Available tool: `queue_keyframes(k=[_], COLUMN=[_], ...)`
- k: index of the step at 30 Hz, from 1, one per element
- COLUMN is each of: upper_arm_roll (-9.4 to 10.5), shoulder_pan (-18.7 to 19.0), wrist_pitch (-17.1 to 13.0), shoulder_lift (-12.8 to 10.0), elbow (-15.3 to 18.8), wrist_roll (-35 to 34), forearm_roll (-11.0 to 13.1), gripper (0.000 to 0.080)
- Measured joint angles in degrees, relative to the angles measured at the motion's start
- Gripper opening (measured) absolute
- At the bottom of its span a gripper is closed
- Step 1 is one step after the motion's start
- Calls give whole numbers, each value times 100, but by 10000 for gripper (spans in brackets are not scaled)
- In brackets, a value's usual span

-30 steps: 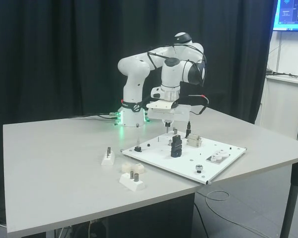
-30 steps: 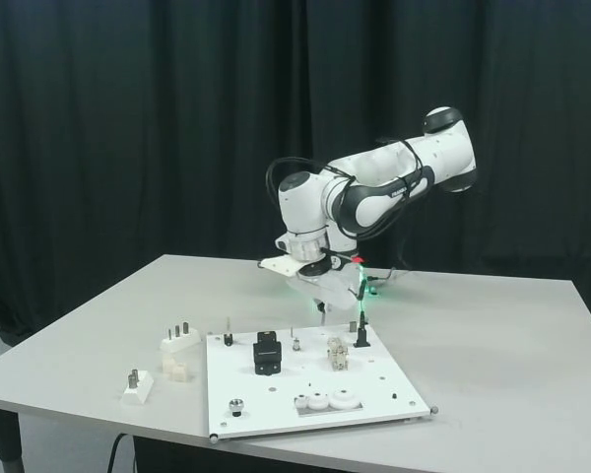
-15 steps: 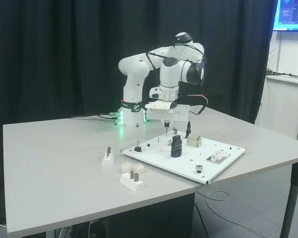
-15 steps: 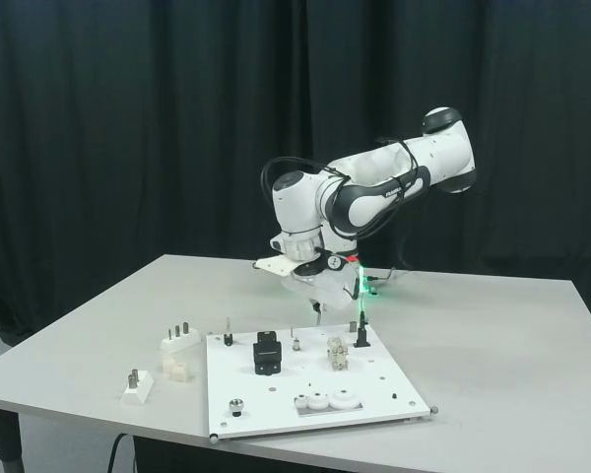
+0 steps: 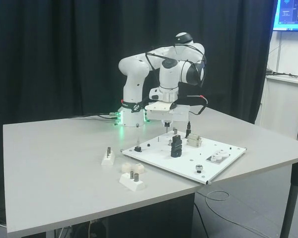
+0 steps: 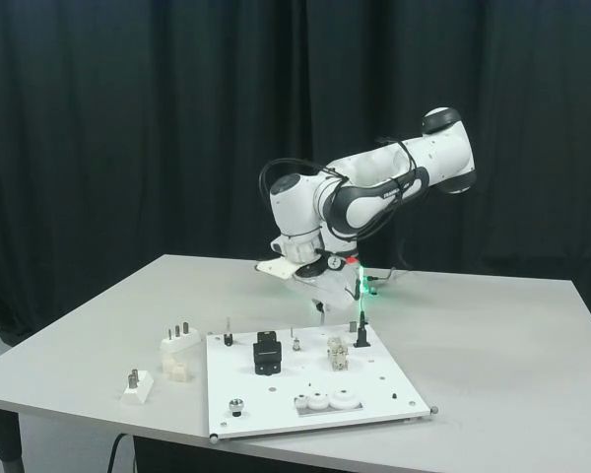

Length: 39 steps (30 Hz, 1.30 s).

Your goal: Insert round peg 2.

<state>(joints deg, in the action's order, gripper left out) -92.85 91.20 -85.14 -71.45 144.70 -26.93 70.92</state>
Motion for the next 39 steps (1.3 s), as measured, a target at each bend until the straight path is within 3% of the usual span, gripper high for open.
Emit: queue_keyframes(k=[39], upper_arm_roll=[357], shoulder_pan=[-193], wrist_pitch=[-24], shoulder_lift=[0], elbow=[-155], wrist_roll=[0], forearm_roll=[90], gripper=[67])
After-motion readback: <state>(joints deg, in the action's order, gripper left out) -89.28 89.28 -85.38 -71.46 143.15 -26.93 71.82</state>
